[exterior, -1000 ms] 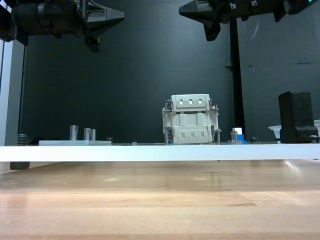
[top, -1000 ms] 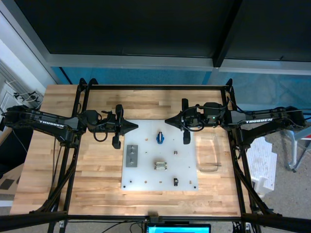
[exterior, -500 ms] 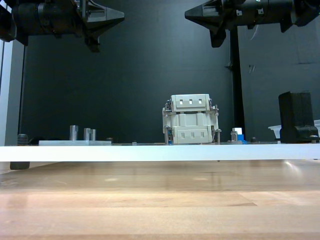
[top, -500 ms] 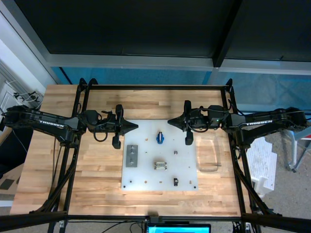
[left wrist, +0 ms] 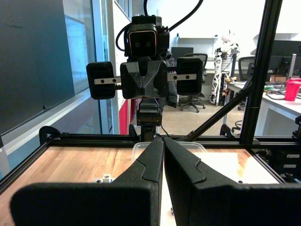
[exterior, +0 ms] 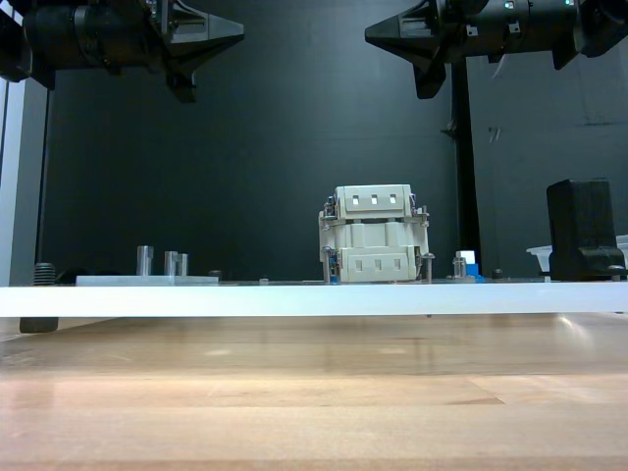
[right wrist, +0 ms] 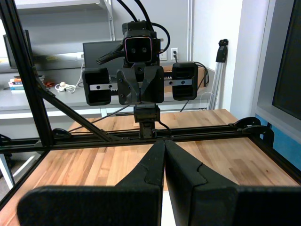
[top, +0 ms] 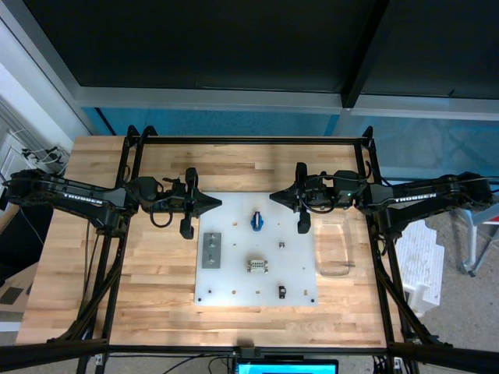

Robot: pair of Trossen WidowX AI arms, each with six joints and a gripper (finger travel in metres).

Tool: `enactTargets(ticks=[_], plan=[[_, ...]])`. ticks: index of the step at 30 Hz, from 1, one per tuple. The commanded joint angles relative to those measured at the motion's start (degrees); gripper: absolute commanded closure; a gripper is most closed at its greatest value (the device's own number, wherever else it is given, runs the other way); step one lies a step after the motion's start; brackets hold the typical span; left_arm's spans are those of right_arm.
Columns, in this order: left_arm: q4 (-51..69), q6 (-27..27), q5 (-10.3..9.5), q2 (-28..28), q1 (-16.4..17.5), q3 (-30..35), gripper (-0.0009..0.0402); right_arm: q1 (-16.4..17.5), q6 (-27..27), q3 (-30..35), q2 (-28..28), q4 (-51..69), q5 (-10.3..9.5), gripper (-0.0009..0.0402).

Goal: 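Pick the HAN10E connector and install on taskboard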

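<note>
— So, what could go wrong from here?

— Mostly a poor seat, I judge. The HAN10E connector [top: 258,266] stands on the taskboard [top: 234,292], at 6 o'clock from the board's centre. In the low view it is upright, a beige upper half stacked on a matching lower half. Whether it is pressed fully home cannot be told. If it only rests there, a nudge could tip or lift it.

— What would nudge it?

— An arm coming down as it is now. The left gripper [top: 217,202] and the right gripper [top: 273,195] are each clenched on nothing. A descent would meet the connector with a blunt closed tip instead of straddling it. The grey metal block [top: 211,249], at 10 o'clock from the connector, and the blue part [top: 257,220], at 12 o'clock, are near enough to be clipped too.

— How are the arms posed?

— Both reach level and inward, high above the worktop [top: 140,273]. The left gripper hangs over the board's 10 o'clock corner, pointing toward 3 o'clock. The right gripper hangs over the board's far edge at about 1 o'clock, pointing toward 9 o'clock. Their tips face each other, well apart, and neither is near the connector.
</note>
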State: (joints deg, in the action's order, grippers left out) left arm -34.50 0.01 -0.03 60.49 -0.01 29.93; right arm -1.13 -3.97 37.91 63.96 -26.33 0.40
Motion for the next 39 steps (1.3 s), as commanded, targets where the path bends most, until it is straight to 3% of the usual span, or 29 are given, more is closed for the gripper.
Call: enactTargets(ticks=[1, 25, 30, 39], plan=[[0.0, -0.02, 0.02, 0.0, 0.0, 0.02, 0.0392, 0.0, -0.09, 0.02, 0.02, -0.13, 0.0, 0.0393], [0.0, -0.02, 0.02, 0.0, 0.0, 0.02, 0.0392, 0.28, -0.31, -1.01, 0.02, -1.86, -0.04, 0.0393], [0.0, -0.02, 0.02, 0.0, 0.0, 0.02, 0.0392, 0.31, -0.26, -1.01, 0.02, -1.84, -1.99, 0.0393], [0.0, -0.02, 0.02, 0.0, 0.0, 0.02, 0.0392, 0.37, -0.26, -1.01, 0.02, -1.88, -1.95, 0.0393]])
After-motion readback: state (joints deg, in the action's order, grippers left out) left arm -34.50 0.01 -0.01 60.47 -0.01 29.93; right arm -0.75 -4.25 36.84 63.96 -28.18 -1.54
